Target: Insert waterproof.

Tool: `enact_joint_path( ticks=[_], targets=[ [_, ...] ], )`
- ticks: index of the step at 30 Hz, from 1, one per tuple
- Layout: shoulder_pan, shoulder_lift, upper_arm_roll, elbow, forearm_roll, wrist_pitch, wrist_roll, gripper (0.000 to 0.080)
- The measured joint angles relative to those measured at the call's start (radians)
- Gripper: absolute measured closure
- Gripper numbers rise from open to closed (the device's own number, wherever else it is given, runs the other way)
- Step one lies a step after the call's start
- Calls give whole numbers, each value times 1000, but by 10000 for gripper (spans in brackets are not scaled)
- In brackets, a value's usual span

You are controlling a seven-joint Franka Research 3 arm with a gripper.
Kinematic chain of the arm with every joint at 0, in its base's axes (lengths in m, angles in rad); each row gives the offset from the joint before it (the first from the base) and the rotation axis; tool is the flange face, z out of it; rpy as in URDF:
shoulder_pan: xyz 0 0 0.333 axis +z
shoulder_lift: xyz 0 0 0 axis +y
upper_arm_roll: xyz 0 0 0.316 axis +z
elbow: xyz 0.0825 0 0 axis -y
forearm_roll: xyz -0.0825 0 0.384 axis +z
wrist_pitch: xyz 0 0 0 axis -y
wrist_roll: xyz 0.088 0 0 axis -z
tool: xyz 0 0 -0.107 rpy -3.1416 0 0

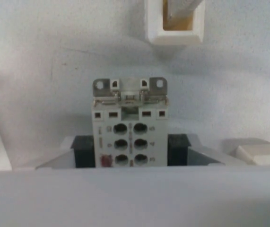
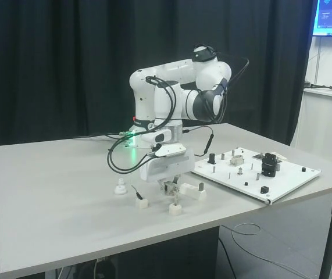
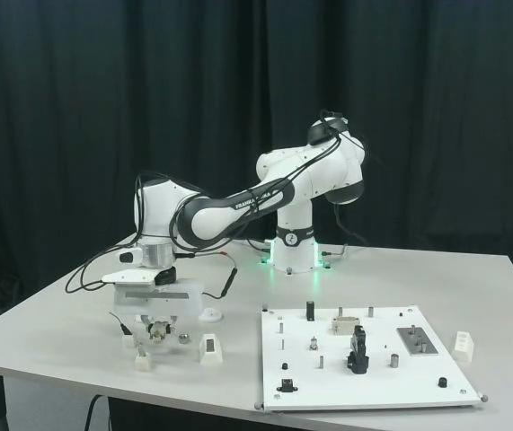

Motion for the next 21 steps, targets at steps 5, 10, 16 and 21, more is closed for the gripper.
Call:
enact_joint_path(
  ticks=[5,10,16,21],
  targets=[
    [0,0,0,0,0,0,3,491],
    [0,0,0,0,0,0,4,491],
    [2,0,-2,0,0,-10,35,491],
    [15,-1,-14,-2,0,-48,65,491]
  ],
)
